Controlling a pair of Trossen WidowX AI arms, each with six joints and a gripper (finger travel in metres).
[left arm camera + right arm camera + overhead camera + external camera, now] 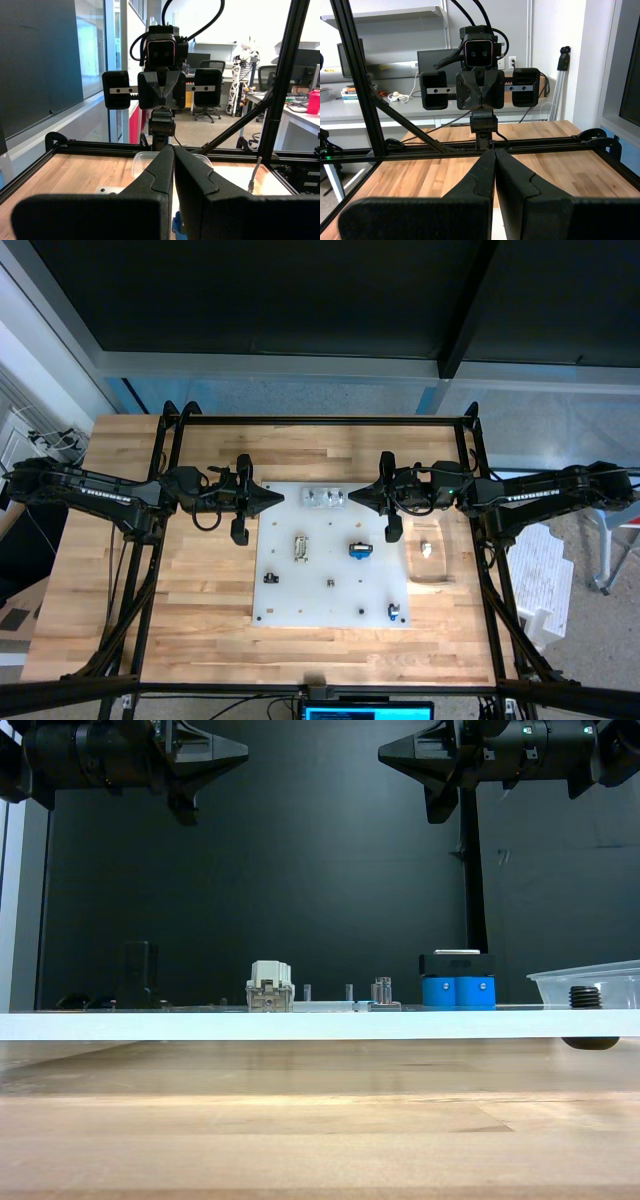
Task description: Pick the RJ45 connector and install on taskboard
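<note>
My left gripper (pixel 278 498) and right gripper (pixel 354 497) hang high over the far edge of the white board (pixel 300 600), tips facing each other. Both are shut with nothing between the fingers, as the left wrist view (pixel 173 156) and right wrist view (pixel 495 156) show. The clear tray (pixel 440 578) lies right of the board, and its white block (pixel 427 549) looks pale, with no dark piece or cable on it. The blue jack (pixel 397 615) sits at the board's near right corner with a small dark grey piece on top. I cannot tell whether that piece is the connector.
Other parts stand on the board: a grey-white socket (pixel 300 548), a blue-and-black part (pixel 360 550) and small fittings (pixel 324 498) at the far edge. Black frame rails (pixel 320 420) run around the table. A black ribbed piece (pixel 590 996) shows at the tray in the low view.
</note>
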